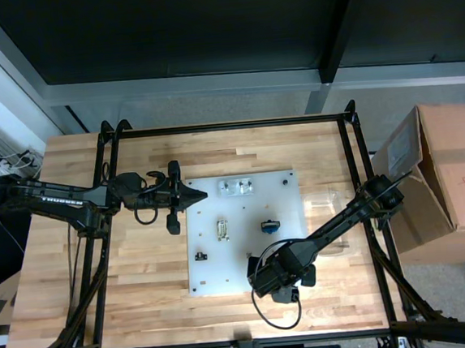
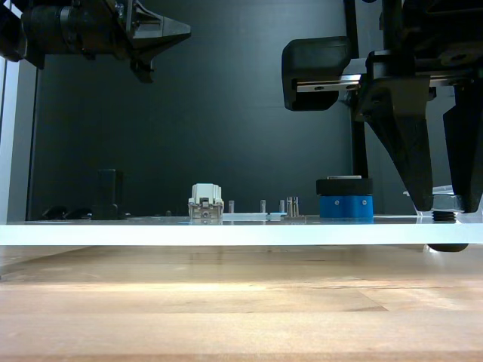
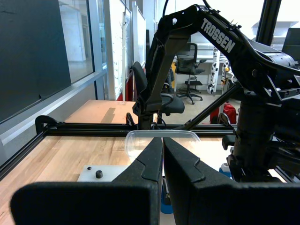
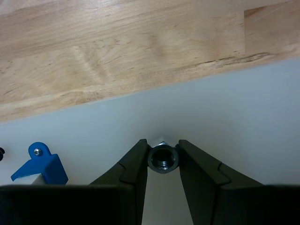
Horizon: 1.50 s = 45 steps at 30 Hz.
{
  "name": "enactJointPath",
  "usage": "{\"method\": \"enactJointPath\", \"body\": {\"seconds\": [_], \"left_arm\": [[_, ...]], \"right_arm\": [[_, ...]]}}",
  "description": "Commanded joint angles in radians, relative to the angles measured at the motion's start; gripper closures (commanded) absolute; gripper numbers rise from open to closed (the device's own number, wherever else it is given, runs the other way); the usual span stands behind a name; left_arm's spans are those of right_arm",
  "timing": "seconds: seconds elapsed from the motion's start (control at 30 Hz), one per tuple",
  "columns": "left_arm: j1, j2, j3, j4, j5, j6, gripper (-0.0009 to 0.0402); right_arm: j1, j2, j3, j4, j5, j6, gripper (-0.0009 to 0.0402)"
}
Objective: Pick the M12 nut and place it on its threads and fasten
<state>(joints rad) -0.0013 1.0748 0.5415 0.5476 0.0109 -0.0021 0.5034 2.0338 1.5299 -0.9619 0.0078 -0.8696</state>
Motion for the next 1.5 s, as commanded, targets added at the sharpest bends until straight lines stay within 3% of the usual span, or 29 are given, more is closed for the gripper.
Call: {"method": "enactJointPath", "body": {"seconds": [0.03,0.17,0.4,0.9,1.5], "left_arm": [[0.0,0.0,0.0,0.0,0.0,0.0,0.0393],[0.0,0.0,0.0,0.0,0.0,0.0,0.0393],[0.0,0.0,0.0,0.0,0.0,0.0,0.0393],[0.0,0.0,0.0,0.0,0.0,0.0,0.0393],[0.0,0.0,0.0,0.0,0.0,0.0,0.0393]], "right_arm": [[-0.002,0.004,-0.002,0.003,0.0,0.002,0.037],[-0.005,0.004,-0.002,0.002,0.0,0.059,0.037],[-0.008,0.004,-0.002,0.002,0.0,0.349,0.037],[-0.009,0.003,-0.002,-0.01,0.0,0.791,0.037],[-0.009,-0.002,-0.004,-0.013,0.0,1.648,0.037]]}}
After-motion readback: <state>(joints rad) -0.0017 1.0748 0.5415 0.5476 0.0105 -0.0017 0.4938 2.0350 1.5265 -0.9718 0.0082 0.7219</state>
